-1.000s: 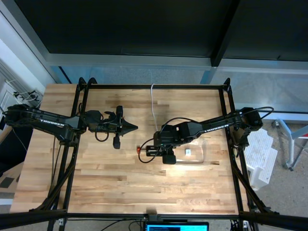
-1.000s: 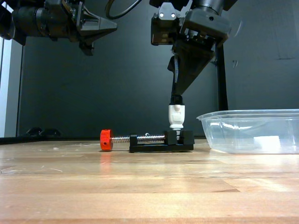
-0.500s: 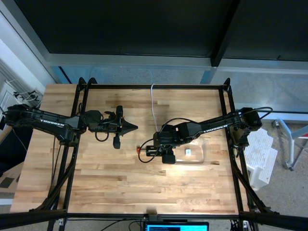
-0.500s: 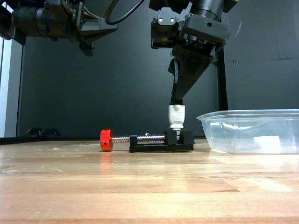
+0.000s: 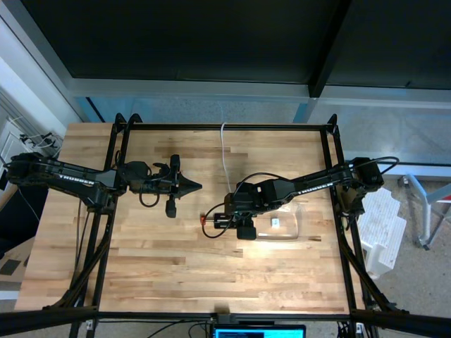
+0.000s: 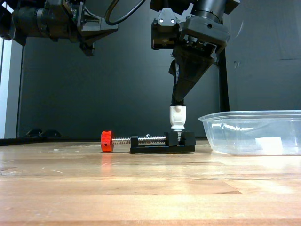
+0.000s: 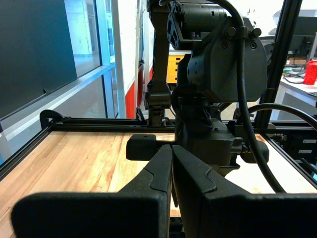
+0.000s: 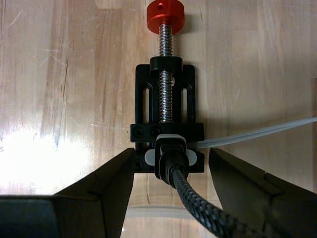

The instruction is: Remove the power plug from the receptacle and place in the container

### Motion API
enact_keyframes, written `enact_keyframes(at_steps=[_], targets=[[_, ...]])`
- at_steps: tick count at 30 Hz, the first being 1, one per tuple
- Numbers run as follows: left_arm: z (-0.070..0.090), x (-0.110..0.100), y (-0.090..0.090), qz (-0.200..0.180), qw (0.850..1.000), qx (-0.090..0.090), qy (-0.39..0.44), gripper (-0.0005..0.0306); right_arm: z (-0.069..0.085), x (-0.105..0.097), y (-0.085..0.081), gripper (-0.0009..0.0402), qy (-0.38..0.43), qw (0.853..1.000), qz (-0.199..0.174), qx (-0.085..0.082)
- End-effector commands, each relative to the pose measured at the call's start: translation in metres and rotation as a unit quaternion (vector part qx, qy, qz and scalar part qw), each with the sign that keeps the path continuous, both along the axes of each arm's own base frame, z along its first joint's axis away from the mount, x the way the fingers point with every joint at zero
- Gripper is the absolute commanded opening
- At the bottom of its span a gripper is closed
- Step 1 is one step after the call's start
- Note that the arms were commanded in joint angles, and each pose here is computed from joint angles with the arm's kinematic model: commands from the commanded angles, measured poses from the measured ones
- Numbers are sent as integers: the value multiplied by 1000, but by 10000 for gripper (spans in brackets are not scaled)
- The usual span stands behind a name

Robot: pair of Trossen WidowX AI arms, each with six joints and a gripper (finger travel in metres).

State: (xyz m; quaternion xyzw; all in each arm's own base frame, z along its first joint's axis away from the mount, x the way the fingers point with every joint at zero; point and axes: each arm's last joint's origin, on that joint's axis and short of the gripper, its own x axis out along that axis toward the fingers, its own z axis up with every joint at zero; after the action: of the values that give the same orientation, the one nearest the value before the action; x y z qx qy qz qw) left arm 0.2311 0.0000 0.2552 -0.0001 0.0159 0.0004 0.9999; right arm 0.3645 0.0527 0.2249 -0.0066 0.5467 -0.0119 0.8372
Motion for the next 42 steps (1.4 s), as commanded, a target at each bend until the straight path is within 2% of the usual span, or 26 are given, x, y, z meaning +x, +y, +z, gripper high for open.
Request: enact_keyframes(at_steps=[1,15,24,42], targets=[[0,0,0,0,1000,0,0,0,0,0,0,178,0,1000,0,0],[0,0,0,0,1000,0,0,0,0,0,0,79,-2,1000,0,0],[0,0,0,0,1000,0,0,0,0,0,0,1,-2,1000,3,-1],[0,0,0,0,1000,0,0,0,1,0,-1,0,-2,1000,6,-2]])
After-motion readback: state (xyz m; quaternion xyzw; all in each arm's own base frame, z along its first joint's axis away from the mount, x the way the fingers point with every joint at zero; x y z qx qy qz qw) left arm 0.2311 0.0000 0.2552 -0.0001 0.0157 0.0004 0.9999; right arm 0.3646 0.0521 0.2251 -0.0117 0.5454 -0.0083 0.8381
